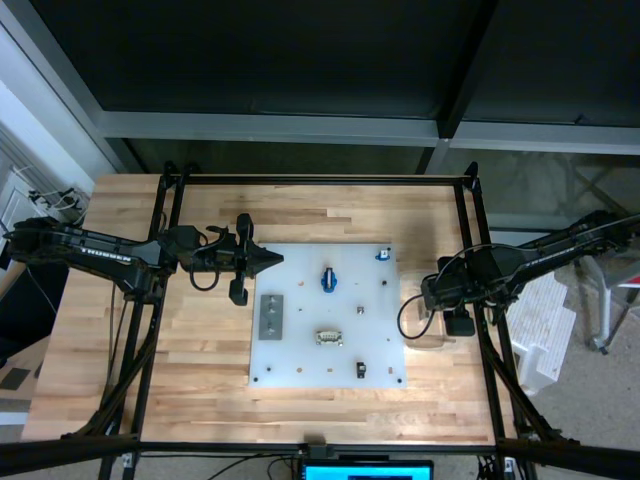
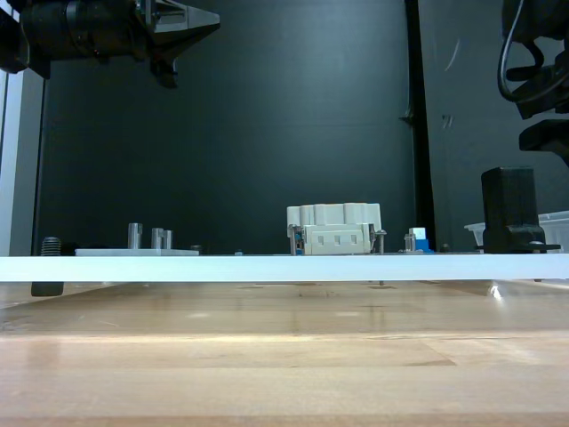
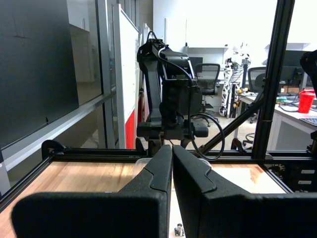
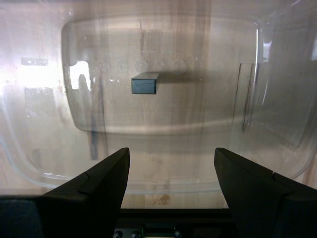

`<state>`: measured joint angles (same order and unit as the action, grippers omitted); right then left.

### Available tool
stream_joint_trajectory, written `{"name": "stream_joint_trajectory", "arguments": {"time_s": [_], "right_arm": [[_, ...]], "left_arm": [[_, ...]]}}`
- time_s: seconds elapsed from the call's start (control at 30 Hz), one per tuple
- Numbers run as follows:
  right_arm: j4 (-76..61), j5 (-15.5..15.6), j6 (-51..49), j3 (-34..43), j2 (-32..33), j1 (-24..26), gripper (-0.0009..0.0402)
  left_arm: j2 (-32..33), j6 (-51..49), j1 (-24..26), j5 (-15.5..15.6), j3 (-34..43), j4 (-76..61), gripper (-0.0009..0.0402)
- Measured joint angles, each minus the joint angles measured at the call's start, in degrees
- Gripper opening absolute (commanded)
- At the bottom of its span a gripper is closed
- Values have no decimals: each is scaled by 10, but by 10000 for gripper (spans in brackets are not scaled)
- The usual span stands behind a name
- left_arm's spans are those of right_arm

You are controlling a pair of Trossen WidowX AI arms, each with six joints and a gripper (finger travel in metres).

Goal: Pick the 16mm bar and install on taskboard

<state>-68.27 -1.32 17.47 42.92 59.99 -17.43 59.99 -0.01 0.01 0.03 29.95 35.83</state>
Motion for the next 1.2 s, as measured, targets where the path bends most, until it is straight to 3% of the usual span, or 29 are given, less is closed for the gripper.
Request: {"name": "stream_joint_trajectory", "arguments": {"time_s": [0.1, 0.27, 0.73, 1.2], "right_arm": [[1, -2, 7, 8, 2, -12, 239], [6, -45, 45, 26, 15, -39, 239], [46, -47, 77, 54, 75, -73, 239], [51, -56, 81, 42, 80, -79, 235]], "left_arm": [[0, 0, 0, 0, 0, 0, 0], [0, 0, 0, 0, 0, 0, 0], [0, 0, 0, 0, 0, 0, 0], [0, 0, 0, 0, 0, 0, 0]]}}
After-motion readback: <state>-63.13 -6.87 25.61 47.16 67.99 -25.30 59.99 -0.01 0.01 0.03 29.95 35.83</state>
